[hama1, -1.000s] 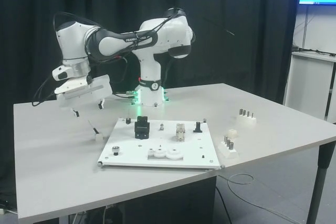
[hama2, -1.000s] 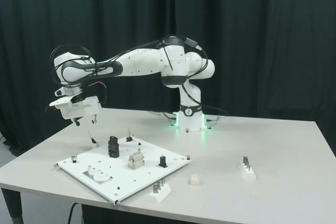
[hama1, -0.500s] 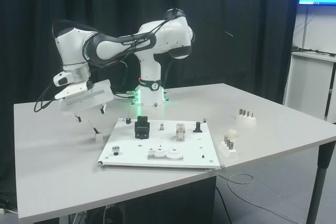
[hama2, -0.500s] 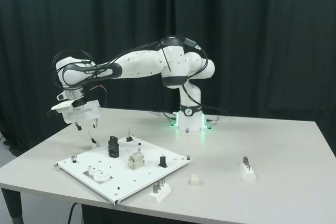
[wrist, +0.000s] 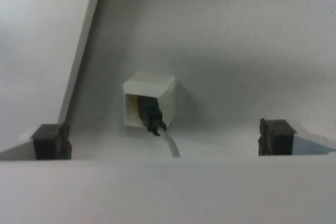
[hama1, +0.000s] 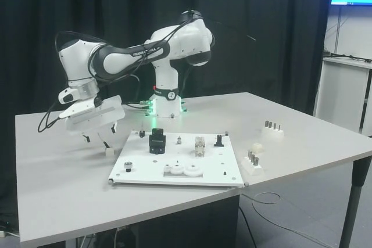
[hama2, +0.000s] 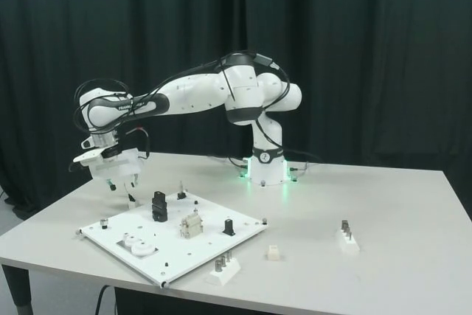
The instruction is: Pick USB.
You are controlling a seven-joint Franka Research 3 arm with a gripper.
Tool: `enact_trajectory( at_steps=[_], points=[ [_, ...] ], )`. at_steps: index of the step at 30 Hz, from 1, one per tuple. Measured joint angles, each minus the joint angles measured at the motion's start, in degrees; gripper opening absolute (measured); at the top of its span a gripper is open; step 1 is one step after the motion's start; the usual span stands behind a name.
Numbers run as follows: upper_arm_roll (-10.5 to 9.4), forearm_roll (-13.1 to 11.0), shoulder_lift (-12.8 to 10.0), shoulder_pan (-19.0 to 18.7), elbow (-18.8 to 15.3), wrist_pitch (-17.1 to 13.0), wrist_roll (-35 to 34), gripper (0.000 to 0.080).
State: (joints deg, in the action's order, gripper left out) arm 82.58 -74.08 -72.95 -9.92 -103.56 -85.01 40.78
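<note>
hung low over the grey desk (hama1: 58, 178), the hand (hama1: 99, 138), reached out on the white arm (hama1: 145, 50) from the green-lit base (hama1: 164, 104). stood released, both black fingertips (wrist: 51, 141) spread wide and well apart from the plug, gripping nothing. seen from the wrist: usb (wrist: 149, 115), a black plug, seated in a small white box holder (wrist: 148, 99), pale cable (wrist: 169, 142) trailing out of it toward the camera. sat roughly between the two fingertips, nearer one than the other. rested on the desk just beside the edge of the white board (hama1: 180, 161), the holder (hama1: 108, 150) showing in the first room view directly under the hand. too small there to make out the plug itself.

carried on the board: a black block (hama1: 157, 142), a pale clamp-like part (hama1: 200, 146), a small black upright piece (hama1: 219, 140), white gears (hama1: 185, 171) near the front edge. set apart on the desk past the board: a white stand with grey pegs (hama1: 252, 161), a second peg stand (hama1: 273, 128) farther back, a small white piece (hama1: 257, 147) between them. hung behind everything, a black curtain (hama2: 354, 49).
</note>
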Motion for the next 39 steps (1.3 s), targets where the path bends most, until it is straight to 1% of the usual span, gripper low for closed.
enact_trajectory(
  at_steps=[14,28,39],
  points=[
    [-1.14,0.1,0.9,0.3,-1.2,0.3,-0.4,0.0800],
    [-1.68,0.1,1.0,0.3,-2.6,0.6,-0.4,0.0800],
    [-2.35,0.1,1.9,0.3,-3.3,0.6,-0.4,0.0800]
  ],
)
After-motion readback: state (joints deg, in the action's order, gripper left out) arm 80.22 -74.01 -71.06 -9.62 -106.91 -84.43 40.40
